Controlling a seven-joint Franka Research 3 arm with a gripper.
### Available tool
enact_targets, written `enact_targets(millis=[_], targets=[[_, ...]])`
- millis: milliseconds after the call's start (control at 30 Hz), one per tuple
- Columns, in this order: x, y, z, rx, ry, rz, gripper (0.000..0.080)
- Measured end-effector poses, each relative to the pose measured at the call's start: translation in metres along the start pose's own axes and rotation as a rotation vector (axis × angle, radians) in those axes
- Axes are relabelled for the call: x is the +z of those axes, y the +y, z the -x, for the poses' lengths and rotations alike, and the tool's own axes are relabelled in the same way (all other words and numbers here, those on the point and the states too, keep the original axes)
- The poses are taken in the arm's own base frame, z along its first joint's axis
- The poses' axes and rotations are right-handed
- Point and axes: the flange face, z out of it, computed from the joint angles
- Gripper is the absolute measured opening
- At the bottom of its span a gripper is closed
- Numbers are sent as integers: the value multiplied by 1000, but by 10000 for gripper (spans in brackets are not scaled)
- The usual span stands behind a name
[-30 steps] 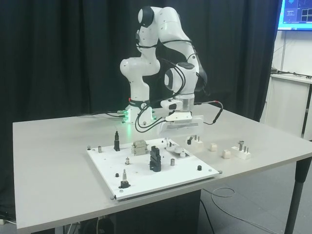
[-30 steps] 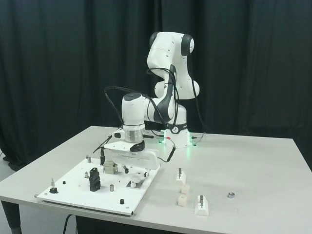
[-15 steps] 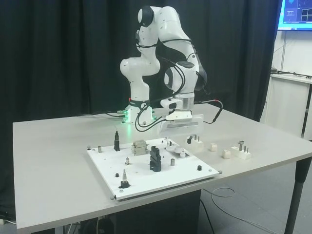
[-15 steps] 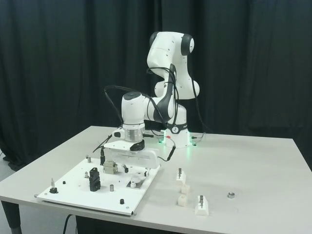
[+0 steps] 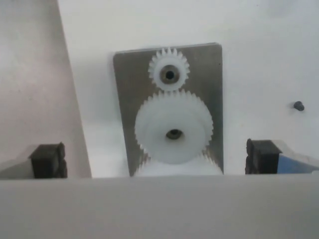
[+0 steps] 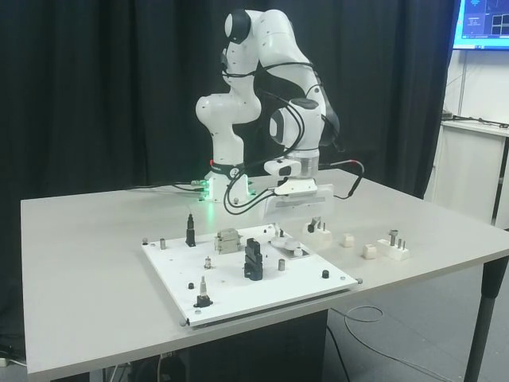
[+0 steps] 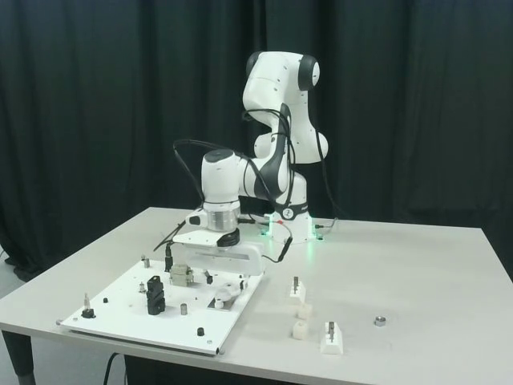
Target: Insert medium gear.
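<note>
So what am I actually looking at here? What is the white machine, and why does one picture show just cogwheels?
The white machine is a robot arm bolted to a grey table. Two pictures come from cameras standing in the room, on different sides. The third comes from a camera on the arm's wrist, looking straight down past its two black fingers, which are spread apart and hold nothing.

On the table lies a white board with small pegs and black parts standing on it. A few small white blocks sit on the table beside the board.

The wrist picture shows a grey plate on that board. A small gear and a bigger gear sit on it, their teeth meeting. The toothed edge of a third gear peeks out below.
</note>
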Motion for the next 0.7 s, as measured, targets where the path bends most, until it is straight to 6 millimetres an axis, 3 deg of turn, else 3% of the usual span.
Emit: enact_targets(millis=[700], targets=[[0,-2,2,-16,-5,-7,800]])
